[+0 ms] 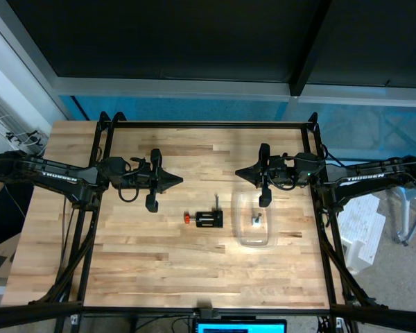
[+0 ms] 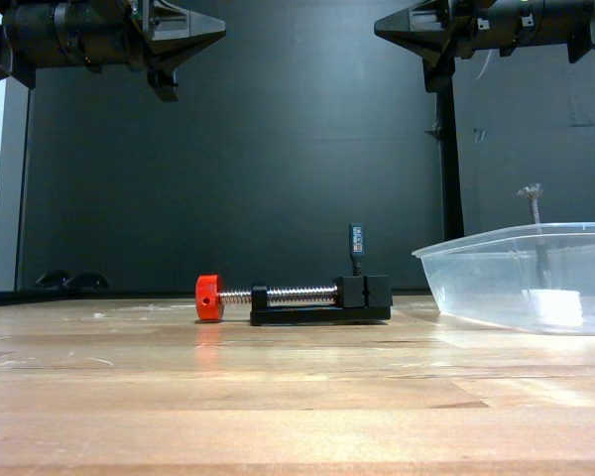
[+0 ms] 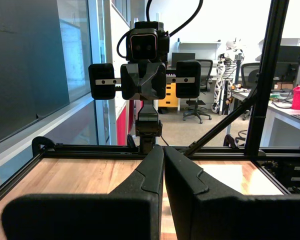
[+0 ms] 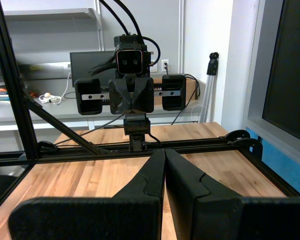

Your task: Pick the usb-c connector and install on the hub

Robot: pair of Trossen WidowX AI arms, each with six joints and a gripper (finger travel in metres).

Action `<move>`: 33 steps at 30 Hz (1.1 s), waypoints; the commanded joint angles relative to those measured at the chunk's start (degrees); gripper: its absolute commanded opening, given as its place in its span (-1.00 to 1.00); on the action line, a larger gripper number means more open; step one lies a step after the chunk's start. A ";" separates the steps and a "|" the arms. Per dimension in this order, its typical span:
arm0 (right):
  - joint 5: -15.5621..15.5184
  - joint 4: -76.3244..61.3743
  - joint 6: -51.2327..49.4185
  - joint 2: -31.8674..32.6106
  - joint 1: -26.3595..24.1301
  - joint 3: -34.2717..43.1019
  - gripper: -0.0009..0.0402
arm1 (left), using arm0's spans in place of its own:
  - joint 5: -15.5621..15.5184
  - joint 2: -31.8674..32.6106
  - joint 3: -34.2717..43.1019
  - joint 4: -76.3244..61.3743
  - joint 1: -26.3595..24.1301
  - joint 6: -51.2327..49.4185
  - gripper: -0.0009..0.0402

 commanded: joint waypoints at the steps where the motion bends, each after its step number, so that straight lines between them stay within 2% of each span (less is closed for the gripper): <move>1: 0.00 0.02 0.00 0.02 0.04 0.02 -0.96 | 0.00 0.00 0.02 0.00 0.00 0.02 -0.96; 13: -0.02 -1.09 1.20 -0.24 0.04 0.22 -0.96 | -0.02 0.00 0.02 0.00 0.00 0.02 -0.96; 19: -0.37 -21.79 1.42 -0.72 0.22 7.63 -0.96 | -0.02 0.00 0.02 0.00 0.00 0.02 -0.96; 21: -1.66 -28.65 1.46 -0.72 0.50 10.29 -0.96 | -0.02 0.00 0.02 0.00 0.02 0.02 -0.96; 25: -1.51 -40.57 1.49 -0.61 1.42 14.73 -0.96 | -0.02 0.00 0.02 0.00 0.02 0.02 -0.96; 33: -1.46 -56.76 3.21 -0.02 1.70 19.78 -0.96 | -0.02 -0.02 0.02 0.00 0.00 0.02 -0.96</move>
